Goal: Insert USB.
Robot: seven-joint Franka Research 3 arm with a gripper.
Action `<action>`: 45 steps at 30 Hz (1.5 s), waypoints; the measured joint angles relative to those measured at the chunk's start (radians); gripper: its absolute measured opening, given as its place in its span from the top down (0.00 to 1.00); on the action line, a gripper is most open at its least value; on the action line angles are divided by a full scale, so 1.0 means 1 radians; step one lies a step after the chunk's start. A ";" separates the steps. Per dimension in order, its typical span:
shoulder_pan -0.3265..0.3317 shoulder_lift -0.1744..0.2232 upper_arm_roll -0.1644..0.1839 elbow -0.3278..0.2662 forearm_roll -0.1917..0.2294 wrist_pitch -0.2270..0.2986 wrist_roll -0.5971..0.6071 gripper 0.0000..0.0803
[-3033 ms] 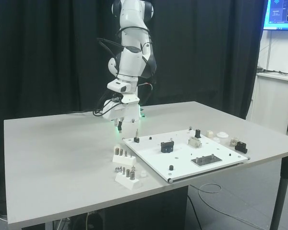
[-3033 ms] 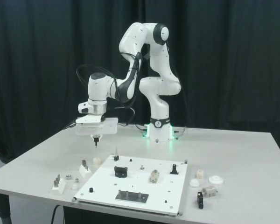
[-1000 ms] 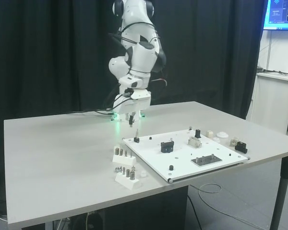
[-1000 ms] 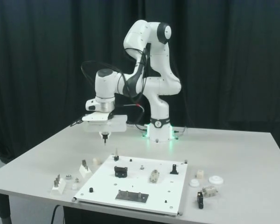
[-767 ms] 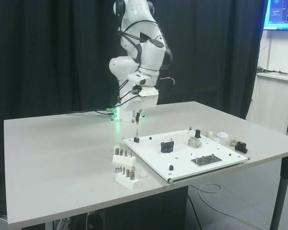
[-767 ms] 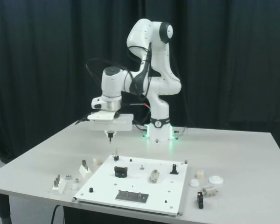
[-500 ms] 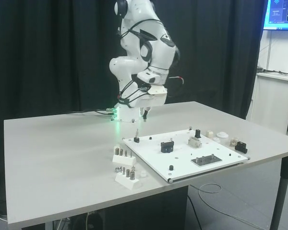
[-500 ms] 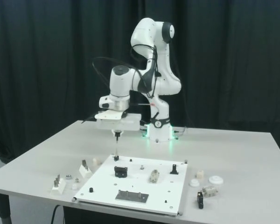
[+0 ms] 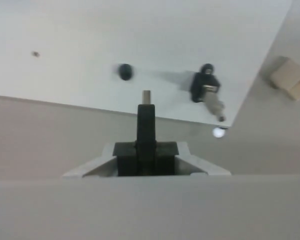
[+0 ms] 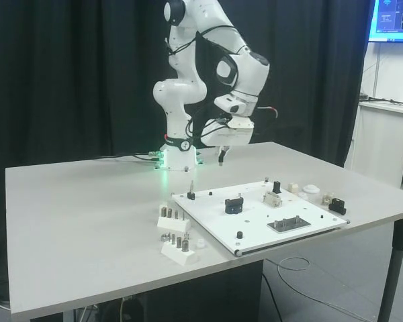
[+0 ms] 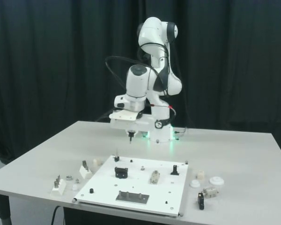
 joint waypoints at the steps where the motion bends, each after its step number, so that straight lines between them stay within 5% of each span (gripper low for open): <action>1: 0.000 0.000 0.010 0.004 0.004 -0.007 0.014 0.91; 13: 0.001 0.007 0.112 0.063 0.090 -0.097 0.115 0.91; 24: 0.004 0.054 0.177 0.130 0.167 -0.160 0.247 0.91; 45: 0.028 0.215 0.196 0.294 0.292 -0.222 0.346 0.91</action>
